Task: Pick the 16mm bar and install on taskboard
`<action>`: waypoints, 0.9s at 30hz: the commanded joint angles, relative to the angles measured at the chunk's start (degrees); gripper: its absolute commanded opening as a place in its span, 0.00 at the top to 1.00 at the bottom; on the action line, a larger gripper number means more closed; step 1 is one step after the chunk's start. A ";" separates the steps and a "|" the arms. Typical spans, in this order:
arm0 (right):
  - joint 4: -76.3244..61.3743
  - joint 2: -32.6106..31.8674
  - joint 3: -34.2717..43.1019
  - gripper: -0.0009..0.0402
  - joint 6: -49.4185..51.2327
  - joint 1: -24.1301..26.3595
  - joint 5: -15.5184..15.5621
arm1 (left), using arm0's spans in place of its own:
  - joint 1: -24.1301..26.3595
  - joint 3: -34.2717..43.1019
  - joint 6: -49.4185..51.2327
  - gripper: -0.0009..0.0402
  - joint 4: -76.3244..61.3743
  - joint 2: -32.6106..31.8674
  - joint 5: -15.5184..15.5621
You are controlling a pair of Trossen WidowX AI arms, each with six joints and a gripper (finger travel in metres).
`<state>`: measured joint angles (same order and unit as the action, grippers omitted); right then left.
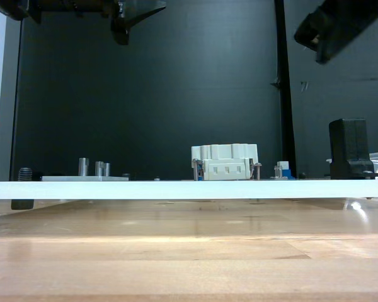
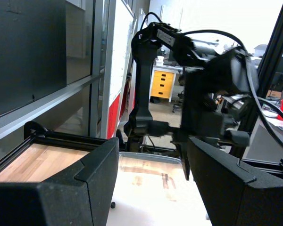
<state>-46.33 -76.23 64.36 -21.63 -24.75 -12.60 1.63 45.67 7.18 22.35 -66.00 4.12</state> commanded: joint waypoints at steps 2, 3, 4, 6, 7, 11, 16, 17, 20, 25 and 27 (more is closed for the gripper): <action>4.39 3.72 -2.25 0.96 5.18 3.43 0.07 | -0.07 0.02 0.00 0.50 0.02 0.00 -0.02; 5.88 4.59 -2.86 0.98 6.47 4.46 0.07 | -0.04 0.02 0.00 0.50 0.00 0.00 -0.02; 7.30 5.53 -3.45 0.98 7.72 5.64 0.09 | -0.04 0.02 0.00 0.50 0.02 0.00 -0.02; 10.12 6.95 -4.39 0.97 9.77 7.91 0.11 | -0.04 0.02 0.00 0.50 0.00 0.00 -0.02; 11.30 7.56 -4.66 0.97 11.13 8.90 0.13 | -0.04 0.02 0.00 0.50 0.04 0.00 -0.02; 15.93 9.31 -4.81 0.98 15.74 11.69 0.59 | -0.04 0.02 0.00 0.50 0.00 0.00 -0.02; 20.94 11.06 -5.11 0.98 19.82 16.28 4.76 | -0.04 0.02 0.00 0.50 0.04 0.00 -0.02; 21.70 11.43 -5.29 0.98 20.52 17.14 5.22 | -0.07 0.02 0.00 0.50 -0.02 0.00 -0.02; 25.03 12.83 -6.47 0.98 21.49 19.15 5.38 | -0.04 0.02 0.00 0.50 0.02 0.00 -0.02; 32.94 16.00 -10.88 0.98 21.84 21.77 9.27 | -0.07 0.02 0.00 0.50 -0.04 0.00 -0.02; 35.54 17.25 -12.70 0.98 21.84 22.34 9.73 | -0.04 0.02 0.00 0.50 -0.02 0.00 -0.02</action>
